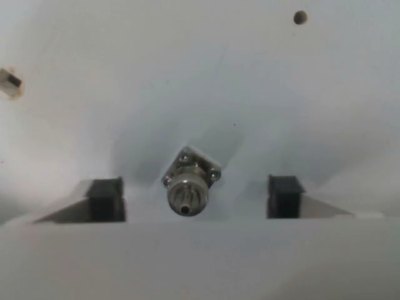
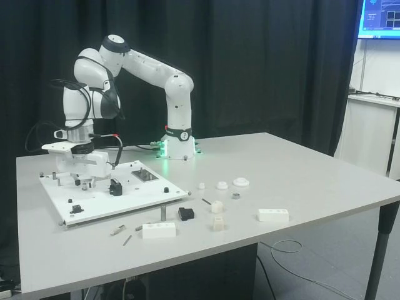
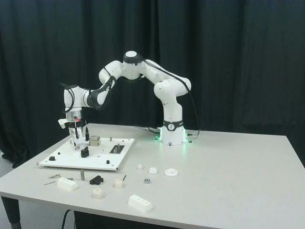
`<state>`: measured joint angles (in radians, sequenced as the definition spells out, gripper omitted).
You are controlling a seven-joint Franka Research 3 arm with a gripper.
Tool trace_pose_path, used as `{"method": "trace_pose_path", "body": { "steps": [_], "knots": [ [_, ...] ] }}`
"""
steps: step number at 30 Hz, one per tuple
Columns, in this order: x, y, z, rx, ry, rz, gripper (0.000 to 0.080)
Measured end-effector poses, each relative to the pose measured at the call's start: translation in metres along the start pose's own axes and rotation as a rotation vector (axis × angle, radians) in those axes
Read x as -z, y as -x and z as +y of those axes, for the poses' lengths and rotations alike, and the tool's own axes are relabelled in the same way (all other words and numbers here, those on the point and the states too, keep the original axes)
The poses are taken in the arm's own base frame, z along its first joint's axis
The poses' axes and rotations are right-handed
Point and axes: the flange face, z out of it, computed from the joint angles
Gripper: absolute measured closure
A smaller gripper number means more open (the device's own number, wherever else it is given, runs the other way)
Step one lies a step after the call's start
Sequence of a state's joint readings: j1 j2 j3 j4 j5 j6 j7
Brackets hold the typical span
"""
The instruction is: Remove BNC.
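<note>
The gripper (image 1: 194,199) stood spread over the white board (image 2: 147,194), its two black fingers (image 1: 105,199) on both sides of the BNC (image 1: 189,186), not touching it. The BNC sat mounted on the board.

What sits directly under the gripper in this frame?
The BNC connector stands on the white board, between the open gripper's two black fingers, untouched. Its square flange shows; whatever lies beneath the flange is covered.

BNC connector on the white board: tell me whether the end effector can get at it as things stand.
Probably yes: the BNC connector stands between the open fingers of the end effector, and nothing visible blocks it.
</note>
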<state>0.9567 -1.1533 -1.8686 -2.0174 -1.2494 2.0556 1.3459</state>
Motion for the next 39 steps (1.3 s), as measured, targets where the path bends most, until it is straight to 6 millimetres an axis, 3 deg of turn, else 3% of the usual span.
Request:
{"method": "trace_pose_path", "body": {
  "steps": [2,4,9,10,15,16,23,39],
  "knots": [
    [0.0000,-0.0002,0.0002,-0.001,0.000,0.000,0.0094],
    [0.0001,-0.0004,0.0005,-0.001,0.000,0.000,0.0418],
    [0.0002,0.0000,0.0001,-0.001,-0.003,0.000,0.0418],
    [0.0002,0.0012,-0.0007,0.001,-0.006,-0.002,0.0620],
    [0.0002,0.0020,-0.0010,0.004,-0.006,-0.001,0.0620],
    [0.0002,0.0021,-0.0010,0.004,-0.006,-0.001,0.0678],
    [0.0002,0.0021,-0.0010,0.020,-0.006,0.000,0.0678],
    [0.0003,0.0017,-0.0006,0.252,-0.005,0.004,0.0678]
  ]
}}
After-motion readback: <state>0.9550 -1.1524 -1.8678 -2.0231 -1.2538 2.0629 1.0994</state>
